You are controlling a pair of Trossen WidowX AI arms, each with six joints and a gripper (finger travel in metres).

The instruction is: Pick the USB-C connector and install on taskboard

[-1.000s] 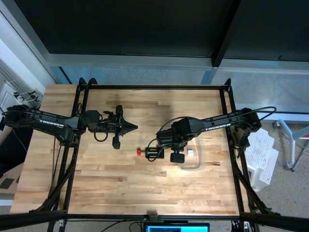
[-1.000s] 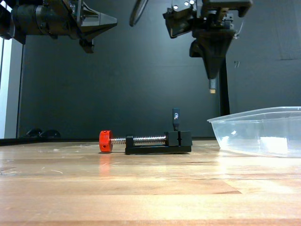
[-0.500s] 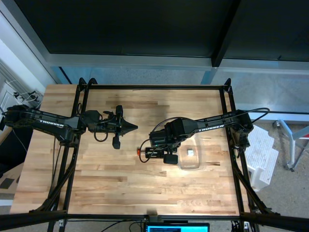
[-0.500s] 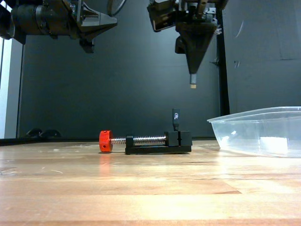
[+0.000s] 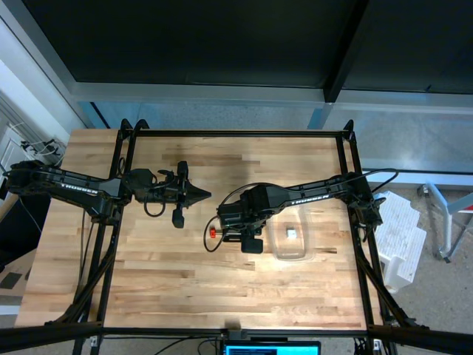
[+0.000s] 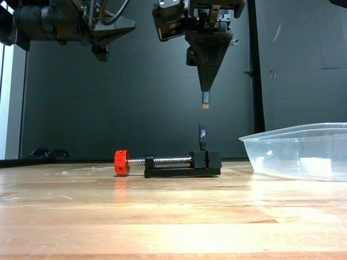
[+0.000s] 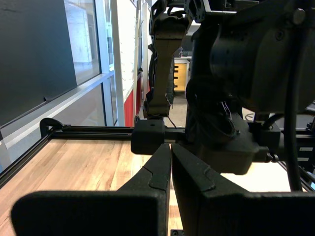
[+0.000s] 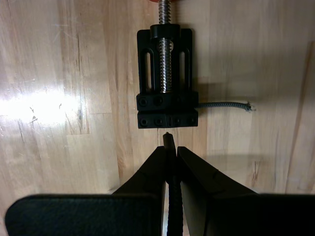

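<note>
The taskboard [image 6: 181, 163] is a small black block with a silver screw and an orange-red knob [image 6: 121, 162]; it lies on the wooden table, with a short dark upright piece [image 6: 202, 136] at its right end. My right gripper [image 6: 205, 91] hangs directly above that piece, shut on the USB-C connector [image 6: 205, 101], whose tip points down with a clear gap below it. The right wrist view shows the connector [image 8: 168, 139] pinched in my right gripper [image 8: 170, 148], just short of the taskboard [image 8: 167, 105]. My left gripper [image 5: 204, 195] hovers shut at the left, holding nothing.
A clear plastic tray [image 6: 303, 142] stands to the right of the taskboard, with a small white block [image 5: 292, 233] inside. A grey braided cable end [image 8: 226, 105] lies on the wood beside the taskboard. The black frame rails run around the table.
My right gripper has carried the connector leftward from near the tray and lowered it until it hangs over the taskboard's right end. The left arm has stayed still.
</note>
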